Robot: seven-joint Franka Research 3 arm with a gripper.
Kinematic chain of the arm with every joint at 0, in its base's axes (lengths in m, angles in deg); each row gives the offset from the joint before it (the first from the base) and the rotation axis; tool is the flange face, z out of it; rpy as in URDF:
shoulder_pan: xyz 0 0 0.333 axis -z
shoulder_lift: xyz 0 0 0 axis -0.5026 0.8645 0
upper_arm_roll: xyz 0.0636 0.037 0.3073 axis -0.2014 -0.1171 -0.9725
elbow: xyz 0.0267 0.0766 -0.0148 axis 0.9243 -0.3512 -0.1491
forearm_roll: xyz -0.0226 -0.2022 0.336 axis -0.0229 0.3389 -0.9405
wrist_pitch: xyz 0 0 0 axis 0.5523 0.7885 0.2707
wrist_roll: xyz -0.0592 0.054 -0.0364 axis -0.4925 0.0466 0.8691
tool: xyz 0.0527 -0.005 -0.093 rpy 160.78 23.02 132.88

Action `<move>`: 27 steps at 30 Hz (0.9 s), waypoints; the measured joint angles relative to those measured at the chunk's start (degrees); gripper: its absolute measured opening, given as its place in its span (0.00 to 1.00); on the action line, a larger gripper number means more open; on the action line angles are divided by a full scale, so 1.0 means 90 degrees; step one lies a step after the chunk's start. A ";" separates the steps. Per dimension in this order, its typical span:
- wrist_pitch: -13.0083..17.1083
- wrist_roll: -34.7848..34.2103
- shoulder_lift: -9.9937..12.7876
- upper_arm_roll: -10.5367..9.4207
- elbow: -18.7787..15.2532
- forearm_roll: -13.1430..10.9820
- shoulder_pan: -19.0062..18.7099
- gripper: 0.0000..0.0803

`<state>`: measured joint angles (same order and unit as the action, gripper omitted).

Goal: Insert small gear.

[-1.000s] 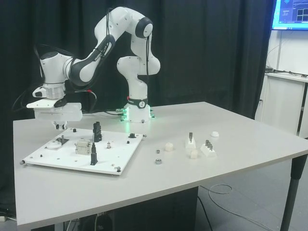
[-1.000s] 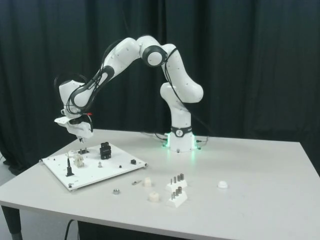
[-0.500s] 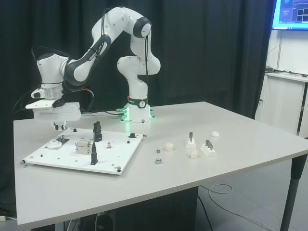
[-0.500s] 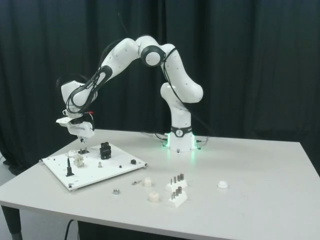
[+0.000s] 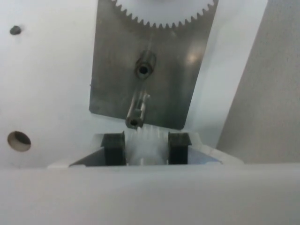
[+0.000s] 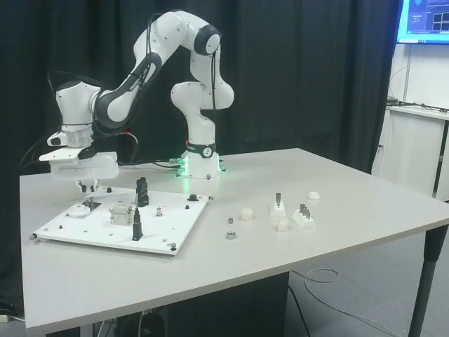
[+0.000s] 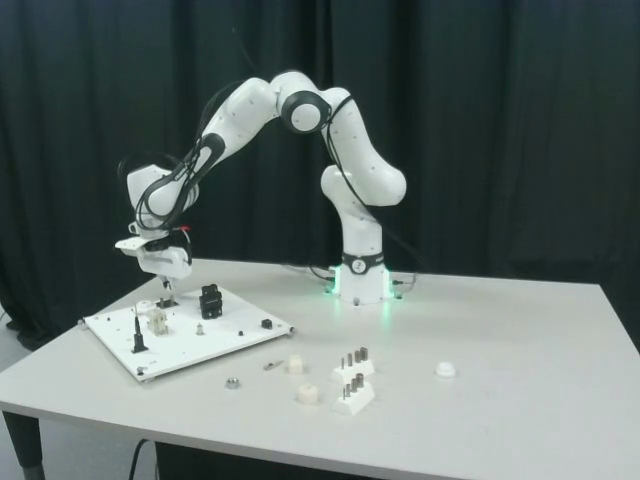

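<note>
The pincer (image 5: 146, 147) grips the small gear (image 5: 146, 144) — white, finely toothed plastic — between two black pads, low in the wrist frame, above a dull grey metal plate (image 5: 112, 70) carrying two slim pegs and a large gear (image 5: 164, 11).

Even room light with soft shadows on the table (image 6: 295, 253); the wrist view is blurred nearest the lens.
</note>
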<state>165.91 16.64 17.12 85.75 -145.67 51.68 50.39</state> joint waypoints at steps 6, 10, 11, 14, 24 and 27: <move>0.0112 0.0000 0.0000 -0.0025 -0.0062 -0.0011 -0.0018 0.24; 0.0176 0.0006 -0.0001 -0.0032 -0.0116 -0.0034 -0.0047 0.24; 0.0192 0.0007 -0.0001 -0.0034 -0.0128 -0.0040 -0.0053 0.24; 0.0239 0.0013 -0.0001 -0.0049 -0.0161 -0.0065 -0.0064 0.24; 0.0457 0.0030 -0.0004 -0.0064 -0.0288 -0.0116 -0.0096 0.24; 0.0505 0.0037 -0.0007 -0.0063 -0.0318 -0.0151 -0.0105 0.24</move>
<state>170.46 16.97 17.06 85.19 -148.54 50.33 49.44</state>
